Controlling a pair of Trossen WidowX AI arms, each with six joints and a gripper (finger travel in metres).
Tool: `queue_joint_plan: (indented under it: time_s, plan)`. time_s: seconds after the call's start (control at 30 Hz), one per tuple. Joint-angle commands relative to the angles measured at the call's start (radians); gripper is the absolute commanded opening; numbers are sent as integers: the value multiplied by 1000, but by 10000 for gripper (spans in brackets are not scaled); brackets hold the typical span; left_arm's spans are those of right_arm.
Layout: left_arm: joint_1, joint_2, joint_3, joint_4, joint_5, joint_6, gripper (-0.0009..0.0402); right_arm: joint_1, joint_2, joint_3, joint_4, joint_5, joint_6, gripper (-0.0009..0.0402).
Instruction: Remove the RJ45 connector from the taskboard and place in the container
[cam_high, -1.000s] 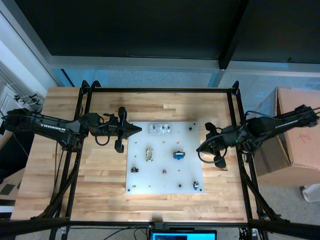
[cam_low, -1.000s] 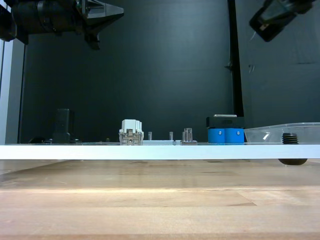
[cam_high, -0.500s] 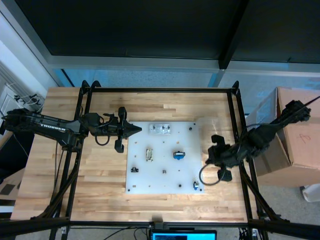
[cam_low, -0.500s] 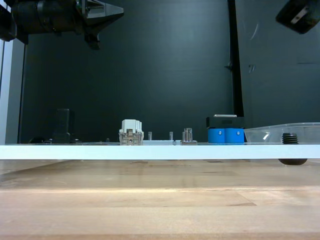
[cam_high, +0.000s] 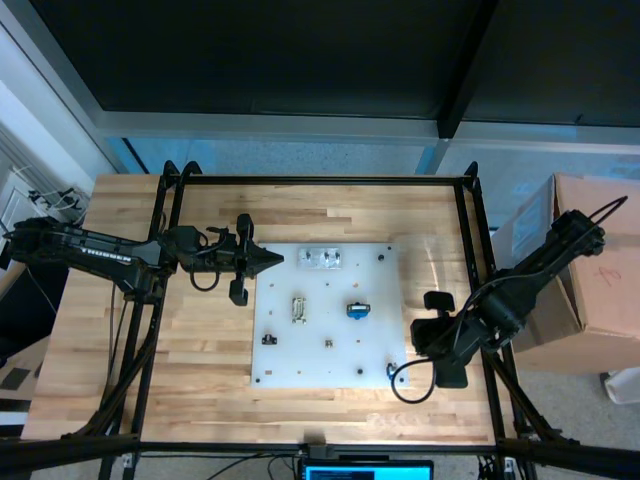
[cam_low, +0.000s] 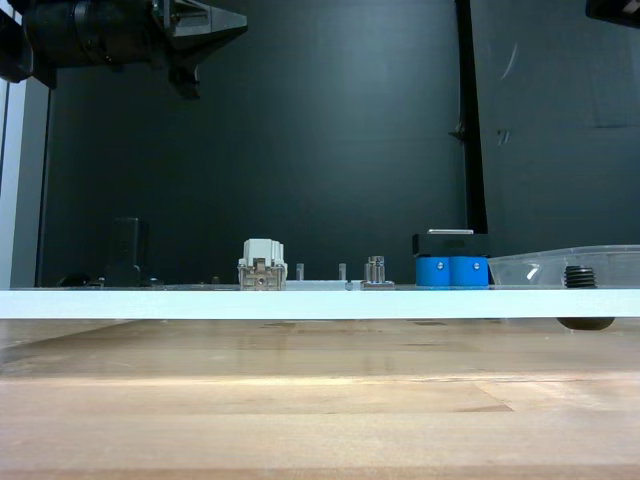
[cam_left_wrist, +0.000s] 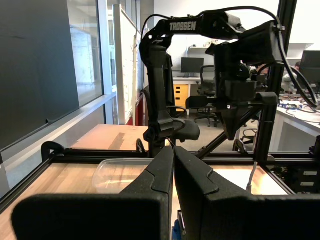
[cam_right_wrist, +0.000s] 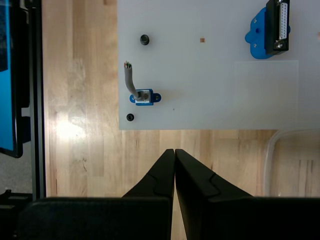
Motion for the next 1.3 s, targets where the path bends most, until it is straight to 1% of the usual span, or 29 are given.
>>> queue_joint_plan:
  time_s: [0.03, 0.13, 0.2, 0.47, 0.57, 0.67, 0.8, 1.0, 1.07, 1.17, 1.3]
  plan:
    - [0, 0, 0, 1, 0, 0, 0, 2, 47, 43, -31, -5, 8, 1]
    - [0, 0, 0, 0, 0, 0, 0, 2, 87, 70, -41, -14, 9, 15]
    - [0, 0, 0, 0, 0, 0, 0, 2, 107, 79, -42, -14, 12, 35]
    - [0, 0, 0, 0, 0, 0, 0, 3, 177, 75, -33, -10, 23, 150]
    - [0, 0, 0, 0, 0, 0, 0, 3, 216, 75, -13, -10, 24, 184]
    - [0, 0, 0, 0, 0, 0, 0, 4, 254, 75, 27, -10, 23, 208]
    - [0, 0, 0, 0, 0, 0, 0, 4, 296, 67, 76, -10, 20, 220]
    - [0, 0, 0, 0, 0, 0, 0, 4, 327, 32, 150, -8, 21, 220]
    - [0, 0, 0, 1, 0, 0, 0, 4, 336, 28, 151, 11, 21, 220]
    - [0, 0, 0, 0, 0, 0, 0, 4, 352, 25, 163, 24, 19, 220]
    - [0, 0, 0, 0, 0, 0, 0, 5, 361, -1, 209, 14, 19, 220]
